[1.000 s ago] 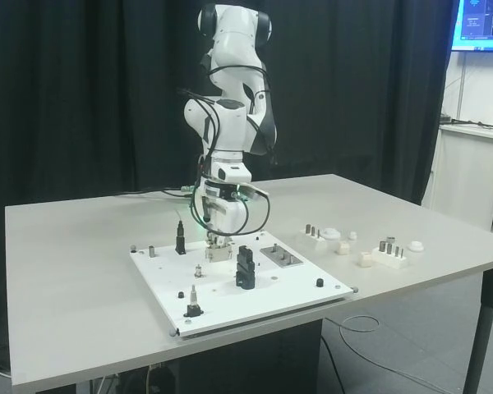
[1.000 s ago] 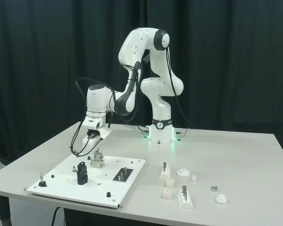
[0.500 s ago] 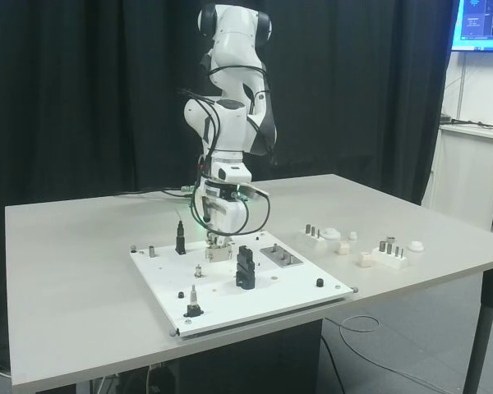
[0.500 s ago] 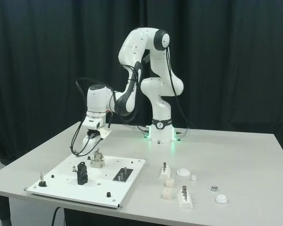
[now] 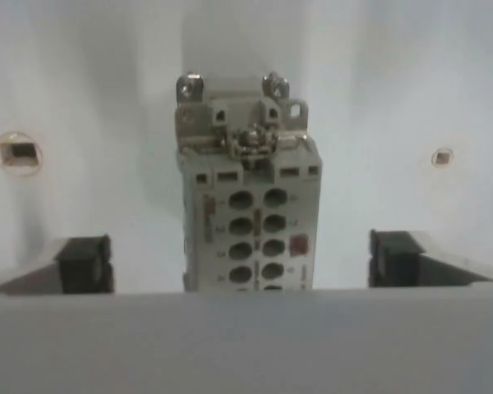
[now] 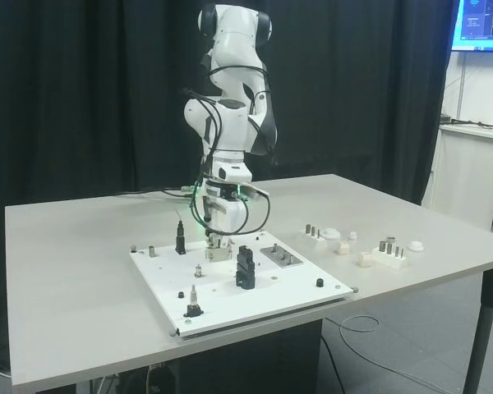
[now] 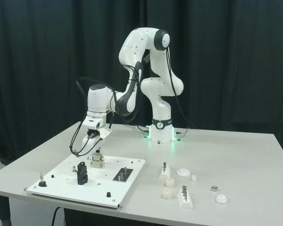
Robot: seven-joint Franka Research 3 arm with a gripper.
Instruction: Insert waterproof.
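The waterproof connector [image 5: 246,217], a grey block with two rows of round sockets and a screw clamp on top, stands seated on the white board [image 6: 296,283]. In the room views the connector [image 6: 217,252] [image 7: 97,161] sits near the board's far side. My gripper [image 5: 238,263] hangs right above it, open. Its black fingertips [image 5: 84,261] stand apart on either side of the block, with a gap on each side and nothing held. In the room views the gripper [image 6: 216,240] [image 7: 95,151] is just over the connector's top.
On the board stand a black clamp block [image 6: 245,268], a black post [image 6: 181,236], a small upright pin [image 6: 194,308] and a grey slotted plate [image 6: 281,257]. White holders and round parts [image 6: 378,250] lie on the grey table [image 6: 66,271] to the right of the board.
The gripper has risen a little above the connector. The connector stays in place on the board.
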